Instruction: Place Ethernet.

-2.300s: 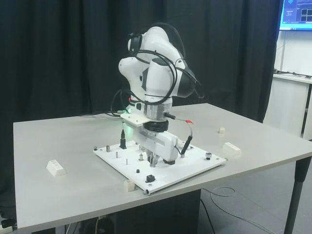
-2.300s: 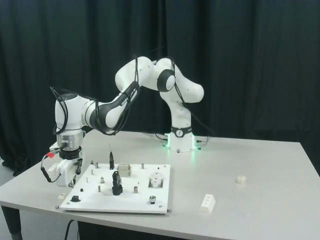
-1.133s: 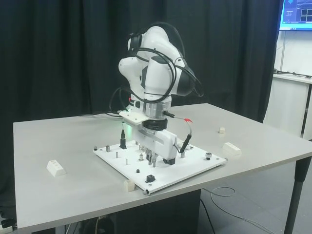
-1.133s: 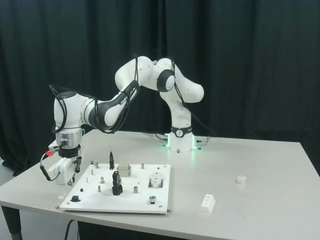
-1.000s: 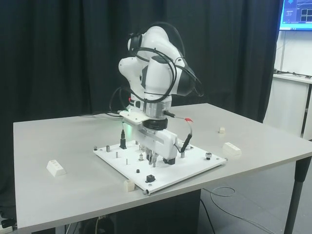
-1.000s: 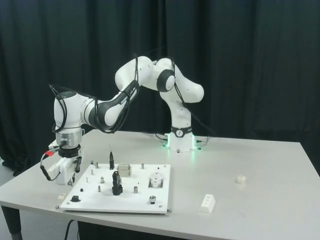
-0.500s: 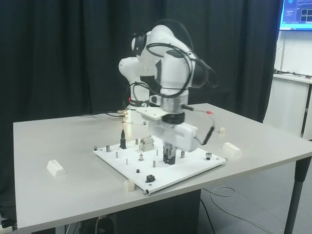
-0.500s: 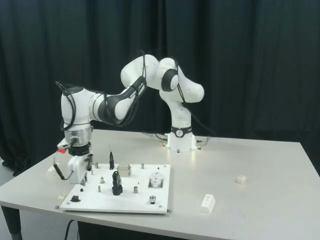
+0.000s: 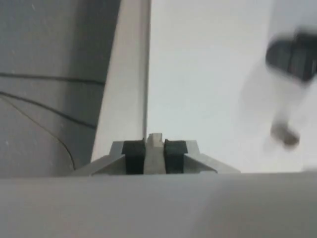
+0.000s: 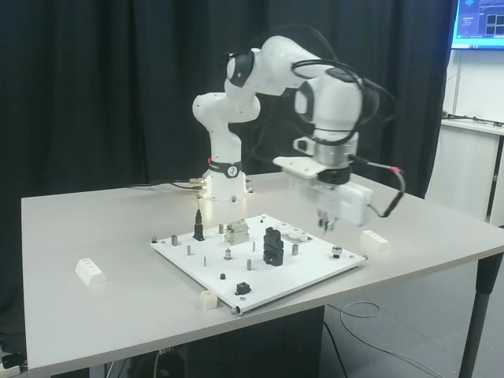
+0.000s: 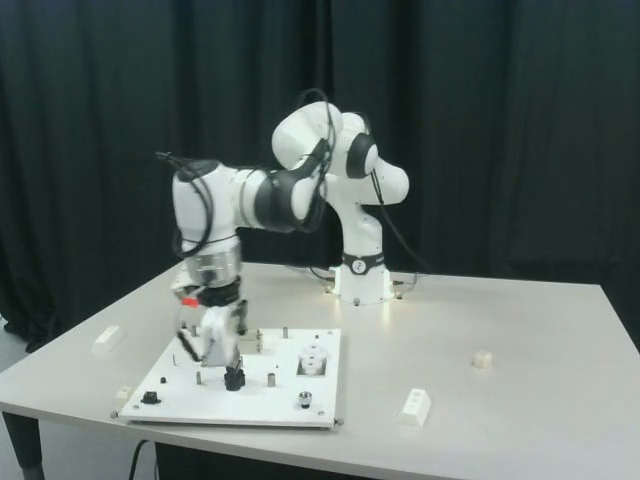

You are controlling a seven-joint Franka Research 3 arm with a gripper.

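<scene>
My gripper hangs a little above the right part of the white board, tilted. In the wrist view its black pads are shut on a small pale Ethernet plug. Under it lie the white board and that board's edge, with grey table beside it. In the second room view the gripper is over the board, close to a black upright part. That black part stands mid-board, left of the gripper in the first room view.
Pegs, a black plug and a black socket stick up from the board. Small white blocks lie on the table. A black cable loop hangs off the wrist.
The arm lifted from the board's near-left corner and swung across the board to its right side. The fingers stay shut.
</scene>
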